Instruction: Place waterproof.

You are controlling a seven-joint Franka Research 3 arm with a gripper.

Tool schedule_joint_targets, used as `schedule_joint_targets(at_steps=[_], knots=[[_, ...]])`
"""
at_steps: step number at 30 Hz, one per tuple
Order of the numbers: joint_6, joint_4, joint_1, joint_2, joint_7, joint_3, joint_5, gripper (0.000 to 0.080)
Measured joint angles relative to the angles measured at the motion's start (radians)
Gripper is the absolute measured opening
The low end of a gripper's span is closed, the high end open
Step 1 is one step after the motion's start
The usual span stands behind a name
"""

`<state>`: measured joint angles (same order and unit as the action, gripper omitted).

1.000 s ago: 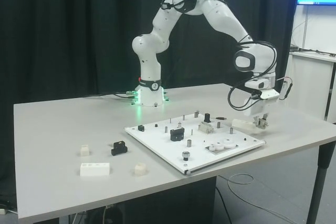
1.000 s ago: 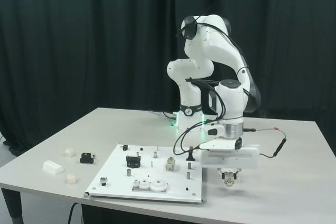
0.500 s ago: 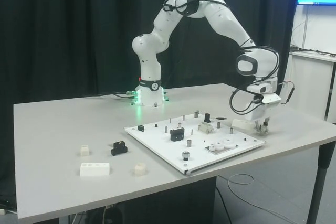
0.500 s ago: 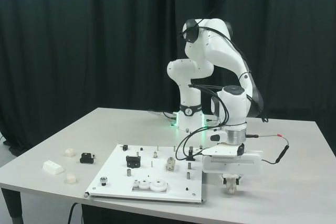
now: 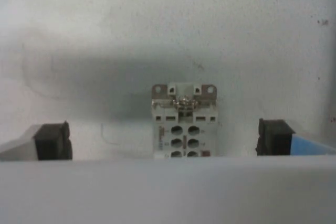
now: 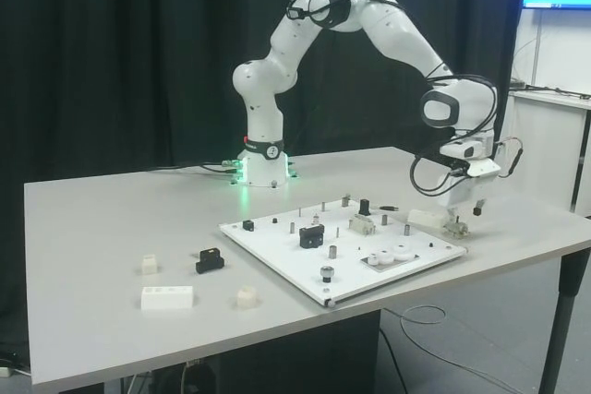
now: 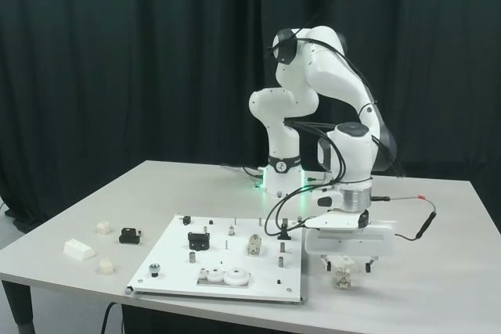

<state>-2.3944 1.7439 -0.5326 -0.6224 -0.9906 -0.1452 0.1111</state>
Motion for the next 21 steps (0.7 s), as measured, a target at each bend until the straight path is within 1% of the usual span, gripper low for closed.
schedule_joint_targets(at_steps=[4, 5, 6, 14, 21], knots=[[0.032, -0.018, 0.000, 0.001, 0.000, -0.001, 0.000, 0.0753], [0.038, -0.022, 0.000, 0.001, 0.000, -0.001, 0.000, 0.0789], [0.045, -0.026, 0.000, 0.001, 0.000, -0.001, 0.000, 0.0798], [0.078, -0.036, 0.001, 0.002, -0.015, -0.012, 0.001, 0.0800], [0.104, -0.038, 0.001, 0.002, -0.017, -0.029, 0.001, 0.0800]])
